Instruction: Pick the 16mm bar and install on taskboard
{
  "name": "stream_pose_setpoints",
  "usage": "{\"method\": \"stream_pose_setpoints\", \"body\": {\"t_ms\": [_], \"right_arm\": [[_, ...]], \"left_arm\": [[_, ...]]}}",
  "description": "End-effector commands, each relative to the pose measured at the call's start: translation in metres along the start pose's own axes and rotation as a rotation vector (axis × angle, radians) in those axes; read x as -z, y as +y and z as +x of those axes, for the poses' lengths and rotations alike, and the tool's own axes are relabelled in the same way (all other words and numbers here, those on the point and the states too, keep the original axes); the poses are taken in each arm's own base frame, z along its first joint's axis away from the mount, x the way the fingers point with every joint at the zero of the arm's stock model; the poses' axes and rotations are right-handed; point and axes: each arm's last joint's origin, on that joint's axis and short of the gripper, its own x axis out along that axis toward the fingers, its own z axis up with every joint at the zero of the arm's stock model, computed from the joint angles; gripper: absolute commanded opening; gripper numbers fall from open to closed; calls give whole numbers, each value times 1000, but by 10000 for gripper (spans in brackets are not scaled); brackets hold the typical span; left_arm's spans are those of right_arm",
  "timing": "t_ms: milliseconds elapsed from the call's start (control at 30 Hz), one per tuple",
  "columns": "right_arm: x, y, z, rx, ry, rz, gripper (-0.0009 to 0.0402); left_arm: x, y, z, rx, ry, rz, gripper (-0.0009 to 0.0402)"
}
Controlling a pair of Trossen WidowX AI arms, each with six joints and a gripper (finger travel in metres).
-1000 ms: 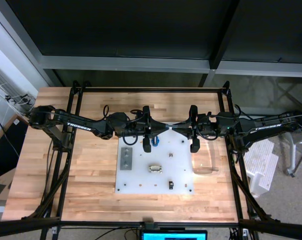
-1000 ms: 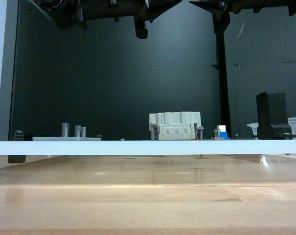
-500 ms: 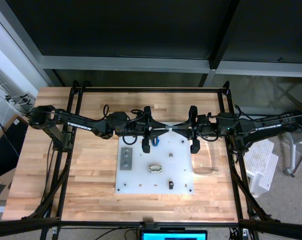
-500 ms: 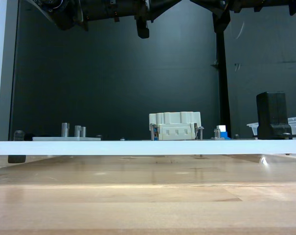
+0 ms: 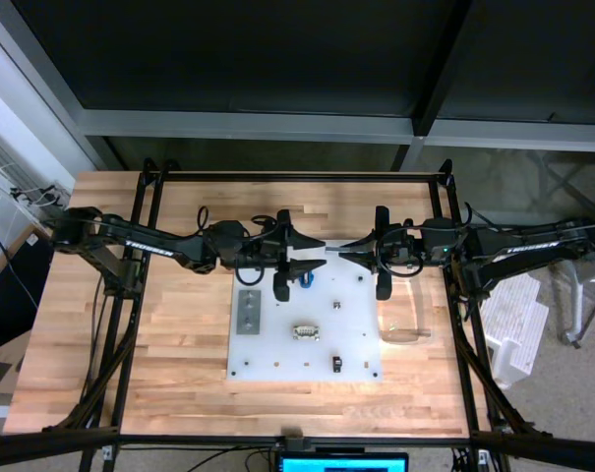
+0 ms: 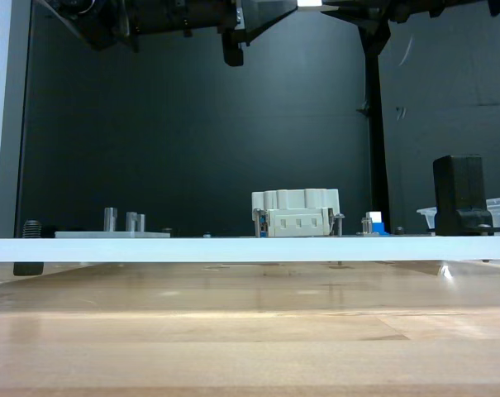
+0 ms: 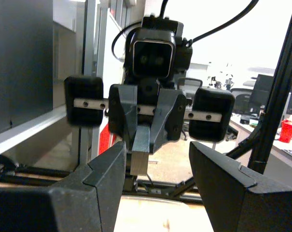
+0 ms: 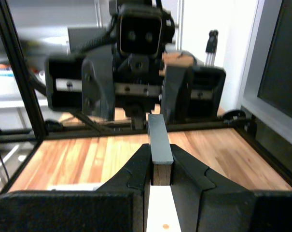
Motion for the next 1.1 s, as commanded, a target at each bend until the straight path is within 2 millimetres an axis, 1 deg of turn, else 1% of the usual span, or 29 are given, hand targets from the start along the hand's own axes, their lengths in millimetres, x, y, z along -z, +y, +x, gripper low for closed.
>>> {"method": "stream_pose_setpoints", "body": {"t_ms": [33, 200, 267, 533, 800, 867, 1100], "right_arm": [[-3, 0, -3, 4, 115, 16, 0], [-7, 2, -5, 18, 304, 22, 0], [-9, 3, -4, 20, 373, 8, 0], [-16, 14, 6, 3, 604, -48, 0], [-12, 35, 24, -31, 872, -147, 0], [-10, 42, 28, -41, 932, -173, 0], [-9, 68, 38, -100, 1049, -219, 0]], "left_arm": [[0, 0, -8, -7, 31, -2, 165], [-1, 0, -18, -11, 79, -4, 151], [-5, -1, -21, -11, 98, -2, 146], [-12, -1, -33, -22, 177, 7, 142], [-21, -2, -44, -24, 212, 23, 142], [-19, -2, -44, -26, 225, 25, 142], [-16, -2, -45, -21, 264, 26, 142]]}}
